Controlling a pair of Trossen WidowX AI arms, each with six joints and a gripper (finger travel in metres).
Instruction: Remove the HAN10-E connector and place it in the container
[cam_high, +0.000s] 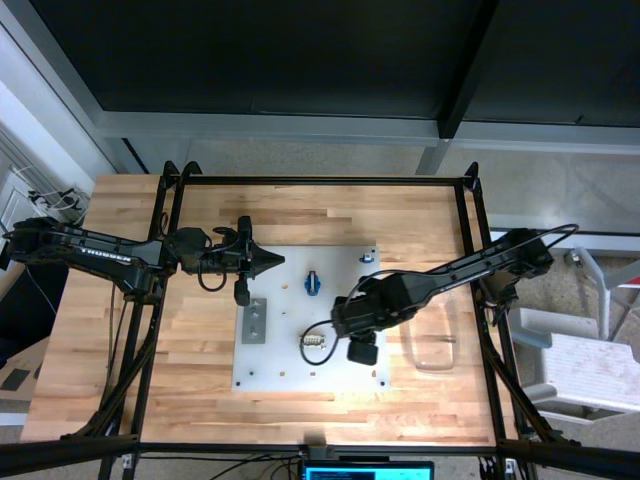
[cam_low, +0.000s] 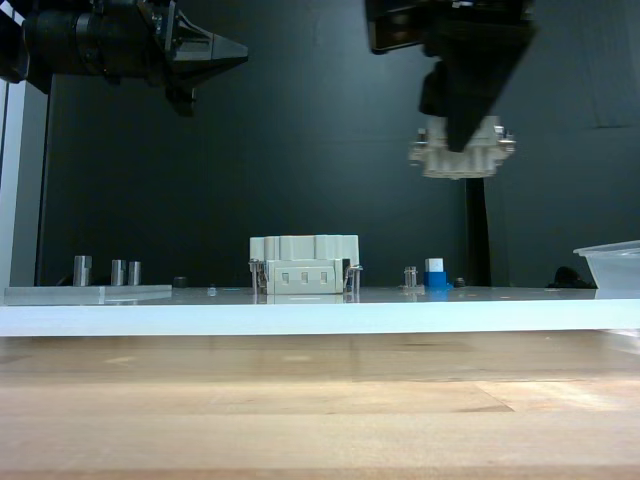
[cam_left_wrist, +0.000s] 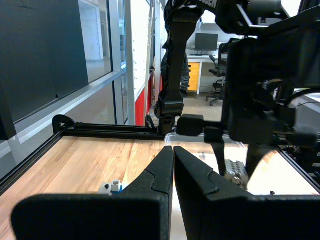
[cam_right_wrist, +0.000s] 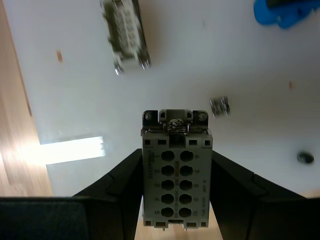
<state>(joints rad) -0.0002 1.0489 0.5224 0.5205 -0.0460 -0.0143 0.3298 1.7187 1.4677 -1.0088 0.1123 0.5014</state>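
My right gripper (cam_low: 465, 130) hangs well above the white board (cam_high: 300, 375), shut on the HAN10-E connector (cam_low: 462, 155), a beige-grey block with metal ends. In the right wrist view the connector (cam_right_wrist: 176, 170) shows two rows of round holes between the fingers. Its matching beige base (cam_high: 315, 345) stays on the board below and to the left (cam_low: 303, 268). The clear container (cam_high: 437, 345) sits on the table just right of the board. My left gripper (cam_high: 275, 261) hovers shut above the board's far left part, holding nothing.
A blue upright part (cam_high: 313, 283) stands near the board's middle. A grey block with pegs (cam_high: 256, 322) lies at the board's left edge. Black frame rails (cam_high: 470, 230) border the table on both sides.
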